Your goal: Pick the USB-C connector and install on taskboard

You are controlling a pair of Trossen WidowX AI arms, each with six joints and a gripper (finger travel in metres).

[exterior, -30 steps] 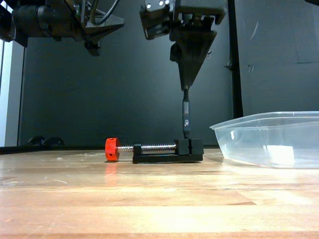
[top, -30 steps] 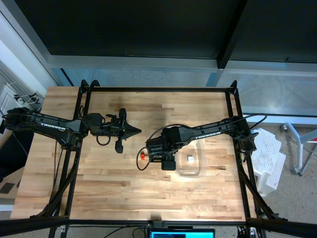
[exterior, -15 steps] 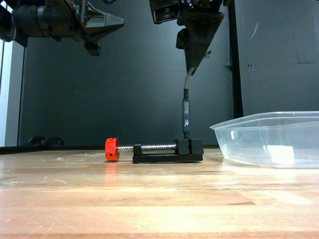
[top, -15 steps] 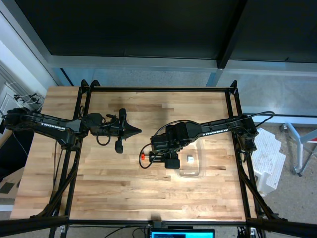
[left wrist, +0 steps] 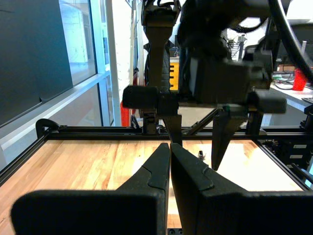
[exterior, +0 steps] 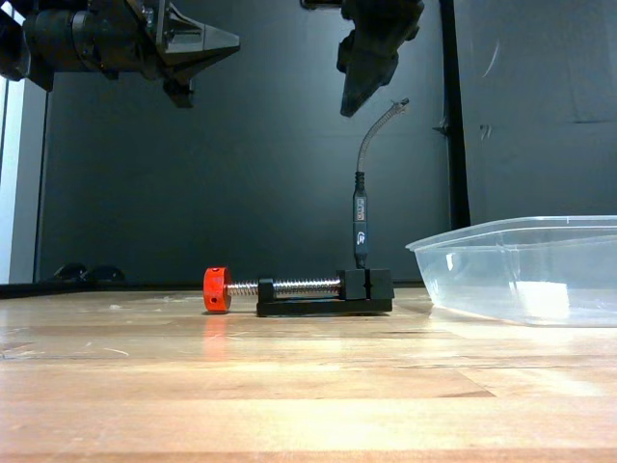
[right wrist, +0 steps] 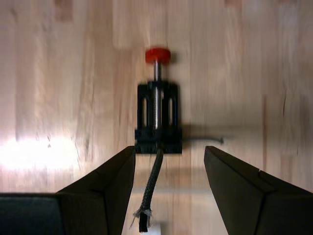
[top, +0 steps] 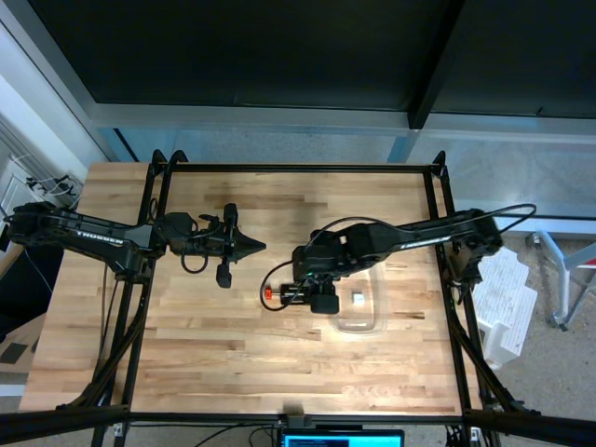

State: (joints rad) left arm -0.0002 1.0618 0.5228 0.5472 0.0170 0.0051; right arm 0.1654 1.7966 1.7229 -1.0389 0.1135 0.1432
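Verify these quantities on the table [top: 186, 354]:

- Table: one
- Taskboard [exterior: 323, 294]: one, fitted with one red-orange knob [exterior: 217, 288]
- USB-C connector [exterior: 360, 227]: one
- Clear tray [exterior: 521, 270]: one
- White cube [top: 358, 297]: one
- Arms: two, the left arm [top: 84, 235] and the right arm [top: 419, 231]
- Pincers: two. You will find the left pincer [left wrist: 170, 147] raised over the left half of the table, fingers pressed together. The right pincer [right wrist: 168, 149] is raised above the taskboard, fingers spread apart
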